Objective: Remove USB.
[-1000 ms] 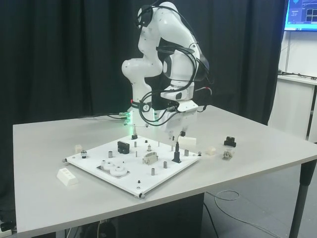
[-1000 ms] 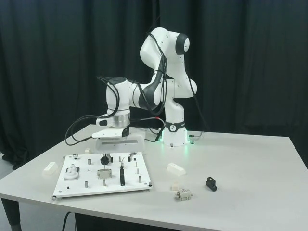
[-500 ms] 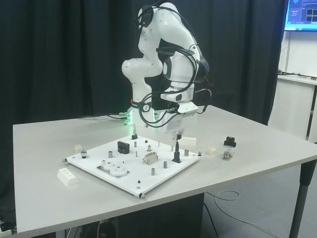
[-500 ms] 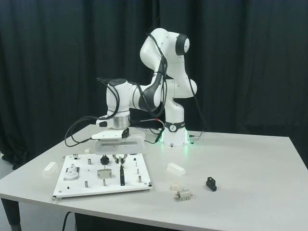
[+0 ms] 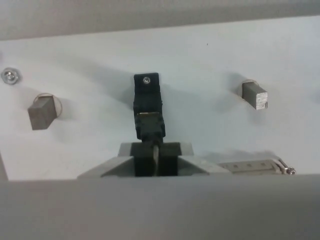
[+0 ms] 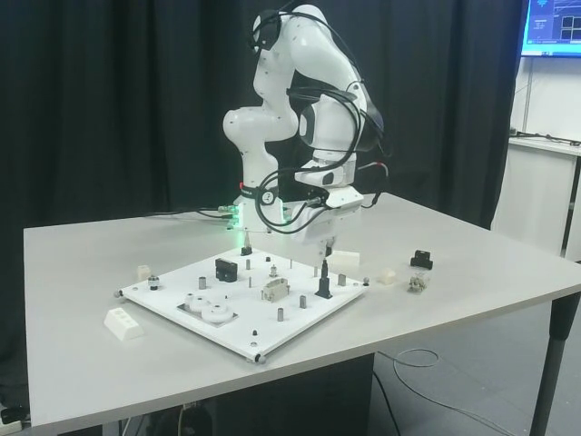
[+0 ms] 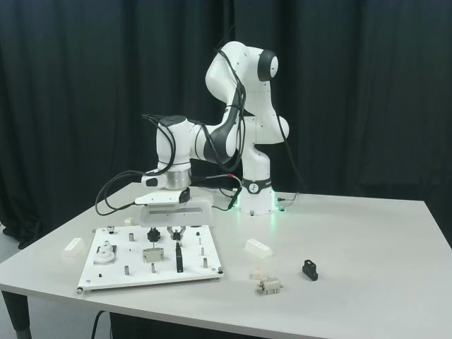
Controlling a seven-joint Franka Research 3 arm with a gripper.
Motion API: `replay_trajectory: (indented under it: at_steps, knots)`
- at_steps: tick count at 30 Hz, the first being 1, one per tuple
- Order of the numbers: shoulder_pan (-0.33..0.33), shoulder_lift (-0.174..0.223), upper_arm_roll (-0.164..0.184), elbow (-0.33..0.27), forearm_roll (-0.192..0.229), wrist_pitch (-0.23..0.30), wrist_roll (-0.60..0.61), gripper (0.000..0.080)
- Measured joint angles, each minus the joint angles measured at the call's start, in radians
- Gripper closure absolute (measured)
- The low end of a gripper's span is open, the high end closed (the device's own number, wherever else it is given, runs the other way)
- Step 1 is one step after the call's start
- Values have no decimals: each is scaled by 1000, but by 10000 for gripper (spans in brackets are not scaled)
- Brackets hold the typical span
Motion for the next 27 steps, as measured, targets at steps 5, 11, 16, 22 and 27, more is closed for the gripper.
replay_trajectory:
  at_steps: [5, 11, 16, 22, 27]
  knots:
    - [2, -1, 0, 1, 0, -5, 0, 785]
    - [3, -3, 0, 5, 0, -16, 0, 785]
    - [3, -10, 0, 11, 0, -25, 0, 788]
    - [3, -37, 0, 24, -5, -68, 0, 788]
    - [4, -61, -1, 41, -15, -113, 0, 793]
